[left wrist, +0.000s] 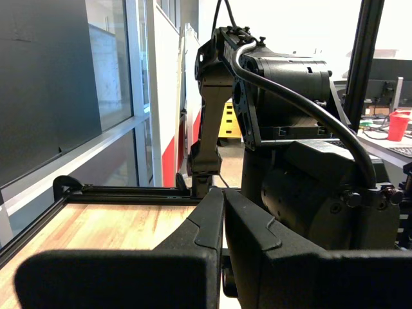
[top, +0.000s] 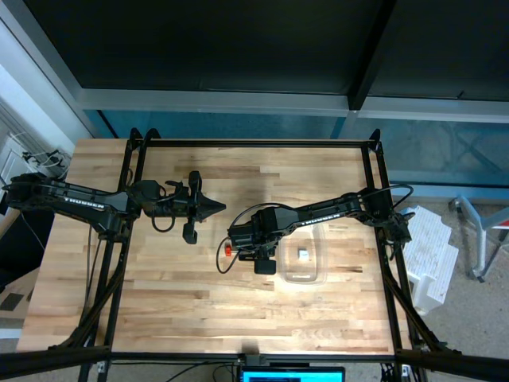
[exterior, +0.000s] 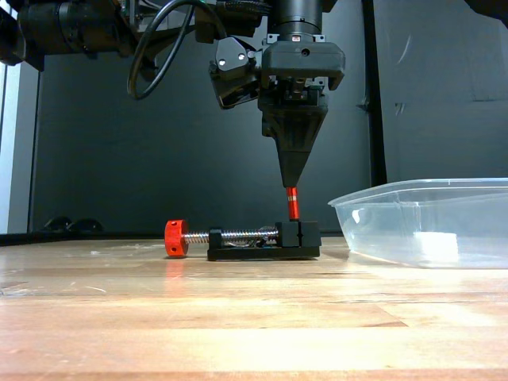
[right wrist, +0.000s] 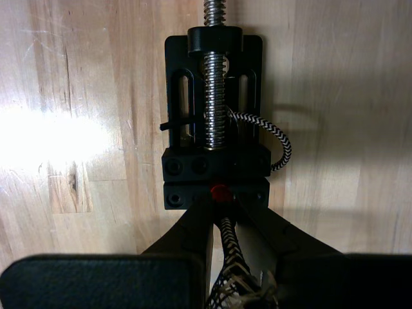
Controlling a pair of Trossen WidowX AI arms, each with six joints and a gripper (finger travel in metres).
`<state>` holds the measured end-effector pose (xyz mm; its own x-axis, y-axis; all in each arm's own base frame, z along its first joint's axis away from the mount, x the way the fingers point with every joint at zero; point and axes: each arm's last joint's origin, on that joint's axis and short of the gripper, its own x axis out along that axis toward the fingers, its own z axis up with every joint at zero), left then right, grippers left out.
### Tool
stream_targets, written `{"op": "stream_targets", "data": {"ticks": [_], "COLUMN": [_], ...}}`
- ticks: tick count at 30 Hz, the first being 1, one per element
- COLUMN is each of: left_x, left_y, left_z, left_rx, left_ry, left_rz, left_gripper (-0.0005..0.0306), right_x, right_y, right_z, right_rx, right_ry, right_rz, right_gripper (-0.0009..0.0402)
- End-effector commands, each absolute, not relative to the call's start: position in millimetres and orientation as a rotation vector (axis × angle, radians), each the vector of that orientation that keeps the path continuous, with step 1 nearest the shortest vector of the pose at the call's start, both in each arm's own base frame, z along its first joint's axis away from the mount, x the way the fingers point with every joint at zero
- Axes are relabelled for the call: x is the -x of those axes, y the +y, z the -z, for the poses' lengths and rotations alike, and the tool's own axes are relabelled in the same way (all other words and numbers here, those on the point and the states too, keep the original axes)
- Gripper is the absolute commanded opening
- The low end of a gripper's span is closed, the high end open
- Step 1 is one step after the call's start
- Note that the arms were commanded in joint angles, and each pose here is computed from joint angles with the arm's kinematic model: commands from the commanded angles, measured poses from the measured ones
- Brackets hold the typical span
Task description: Pick the rca connector and install on the hub
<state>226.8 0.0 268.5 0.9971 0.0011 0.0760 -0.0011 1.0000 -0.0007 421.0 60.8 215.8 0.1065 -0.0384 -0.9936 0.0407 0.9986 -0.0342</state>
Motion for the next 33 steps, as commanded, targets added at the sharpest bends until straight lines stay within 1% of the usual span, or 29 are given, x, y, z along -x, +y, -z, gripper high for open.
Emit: {"op": "stream_targets", "data": {"ticks": [1,4,6,14,23,28,33], "left_x": [-226.9,-226.9,-226.9,-226.9,-226.9,-226.9,-226.9], "left_y": [0.0,0.0,0.0,0.0,0.0,0.0,0.0], "left_z": [-268.5,-268.5,-268.5,-268.5,-268.5,-268.5,-268.5], "left_rx": [0.001,0.000,0.000,0.001,0.000,0.000,0.001], "left_ry": [-0.076,-0.076,-0.076,-0.076,-0.076,-0.076,-0.076], "left_rz": [-0.001,-0.001,-0.001,-0.001,-0.001,-0.001,-0.001], "left_gripper": [0.0000,0.0000,0.0000,0.0000,0.0000,0.0000,0.0000], "right_x": [-421,-421,-420,-417,-405,-390,-372], "right_y": [60,60,60,60,58,57,54], "right_z": [-214.2,-214.5,-215.8,-227.0,-249.6,-254.8,-258.0], "right_rx": [0.004,0.004,0.003,-0.009,-0.018,-0.024,-0.038], "right_ry": [1.467,1.468,1.466,1.441,1.380,1.311,1.232], "right_rz": [0.063,0.062,0.062,0.067,0.061,0.049,0.041], "right_gripper": [0.0000,0.0003,0.0012,0.0082,0.0150,0.0170,0.0174]}}
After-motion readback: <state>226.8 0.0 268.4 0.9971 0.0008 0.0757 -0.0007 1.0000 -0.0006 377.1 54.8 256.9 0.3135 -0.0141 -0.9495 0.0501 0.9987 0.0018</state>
